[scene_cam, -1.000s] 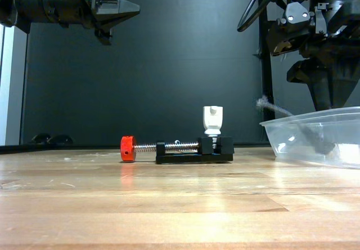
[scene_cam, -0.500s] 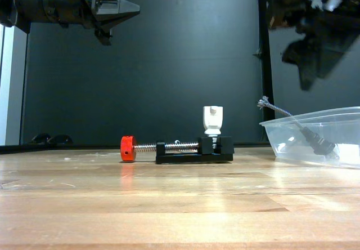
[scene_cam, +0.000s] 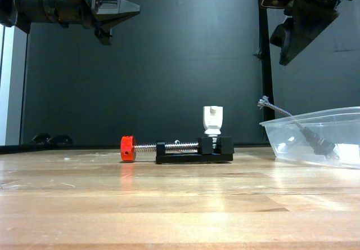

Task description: Remove the power plug from the receptacle and place in the container

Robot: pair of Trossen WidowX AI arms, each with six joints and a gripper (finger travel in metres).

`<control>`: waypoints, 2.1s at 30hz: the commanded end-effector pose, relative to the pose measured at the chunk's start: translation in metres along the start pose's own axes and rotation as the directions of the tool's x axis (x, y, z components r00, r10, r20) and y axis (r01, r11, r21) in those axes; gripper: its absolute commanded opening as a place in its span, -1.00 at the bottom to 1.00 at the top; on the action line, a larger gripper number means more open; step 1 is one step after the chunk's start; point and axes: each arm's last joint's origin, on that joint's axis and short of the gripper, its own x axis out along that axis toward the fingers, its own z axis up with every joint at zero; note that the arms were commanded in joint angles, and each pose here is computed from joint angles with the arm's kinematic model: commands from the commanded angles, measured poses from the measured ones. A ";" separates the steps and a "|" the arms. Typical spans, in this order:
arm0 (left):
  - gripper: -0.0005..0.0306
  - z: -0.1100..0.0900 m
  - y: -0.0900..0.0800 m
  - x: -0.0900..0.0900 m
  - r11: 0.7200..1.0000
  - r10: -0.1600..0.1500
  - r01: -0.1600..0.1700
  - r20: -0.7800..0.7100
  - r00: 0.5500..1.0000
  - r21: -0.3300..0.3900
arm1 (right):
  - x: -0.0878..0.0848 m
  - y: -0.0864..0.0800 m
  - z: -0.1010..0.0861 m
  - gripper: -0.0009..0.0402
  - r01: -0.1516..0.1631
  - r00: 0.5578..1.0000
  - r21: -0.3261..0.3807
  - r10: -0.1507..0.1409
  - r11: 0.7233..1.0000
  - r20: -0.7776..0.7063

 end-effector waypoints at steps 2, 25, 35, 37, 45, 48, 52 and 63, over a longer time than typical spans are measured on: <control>-0.97 0.000 0.000 0.000 1.000 0.000 0.000 0.000 1.000 0.000 | -0.003 -0.008 0.008 -0.88 0.005 0.996 -0.037 -0.001 0.999 0.087; -0.97 0.000 0.000 0.000 1.000 0.000 0.000 0.000 1.000 0.000 | -0.012 -0.039 0.024 -0.96 0.058 0.768 -0.041 -0.018 0.997 0.640; -0.96 0.000 0.000 0.000 1.000 0.000 0.000 0.000 1.000 0.000 | 0.002 -0.042 0.017 -0.96 0.008 0.613 -0.069 0.050 0.998 0.789; -0.96 0.000 0.000 0.000 1.000 0.000 0.000 0.000 1.000 0.000 | 0.005 -0.044 0.014 -0.96 0.012 0.605 -0.063 0.043 0.998 0.795; -0.97 0.000 0.000 0.000 1.000 0.000 0.000 0.000 1.000 0.000 | 0.009 -0.046 0.008 -0.96 0.009 0.554 -0.069 0.052 0.998 0.831; -0.96 0.000 0.000 0.000 1.000 0.000 0.000 0.000 1.000 0.000 | 0.007 -0.045 0.009 -0.96 0.001 0.533 -0.080 0.067 0.997 0.843; -0.97 0.000 0.000 0.000 1.000 0.000 0.000 0.000 1.000 0.000 | 0.006 -0.044 0.009 -0.96 -0.009 0.524 -0.085 0.077 0.996 0.848; -0.96 0.000 0.000 0.000 1.000 0.000 0.000 0.000 1.000 0.000 | 0.007 -0.043 0.009 -0.96 -0.010 0.530 -0.087 0.079 0.996 0.844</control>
